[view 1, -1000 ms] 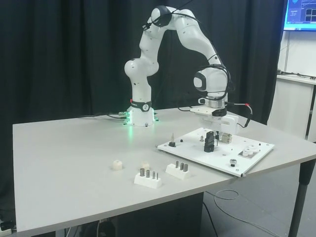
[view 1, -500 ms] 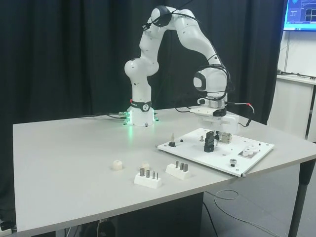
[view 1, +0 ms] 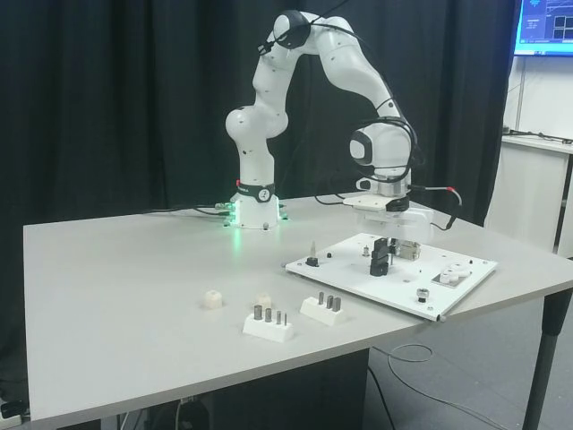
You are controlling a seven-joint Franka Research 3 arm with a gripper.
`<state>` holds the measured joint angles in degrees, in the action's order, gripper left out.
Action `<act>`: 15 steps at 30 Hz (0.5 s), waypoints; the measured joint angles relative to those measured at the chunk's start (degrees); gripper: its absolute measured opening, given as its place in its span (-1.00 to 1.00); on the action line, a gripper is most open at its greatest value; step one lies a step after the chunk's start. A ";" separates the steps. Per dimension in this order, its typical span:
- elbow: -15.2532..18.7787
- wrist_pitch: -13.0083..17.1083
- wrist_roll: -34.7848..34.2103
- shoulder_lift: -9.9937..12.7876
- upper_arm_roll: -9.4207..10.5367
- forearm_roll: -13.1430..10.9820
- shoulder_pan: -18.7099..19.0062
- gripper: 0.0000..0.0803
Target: Insert square peg 1.
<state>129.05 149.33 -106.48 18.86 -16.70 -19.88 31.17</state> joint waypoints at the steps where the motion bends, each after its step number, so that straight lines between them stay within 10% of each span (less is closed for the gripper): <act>1: -0.05 -0.18 0.00 0.00 0.00 -0.02 -0.01 -0.92; 15: -0.32 -0.85 -0.01 0.03 0.14 -0.50 -0.01 -0.92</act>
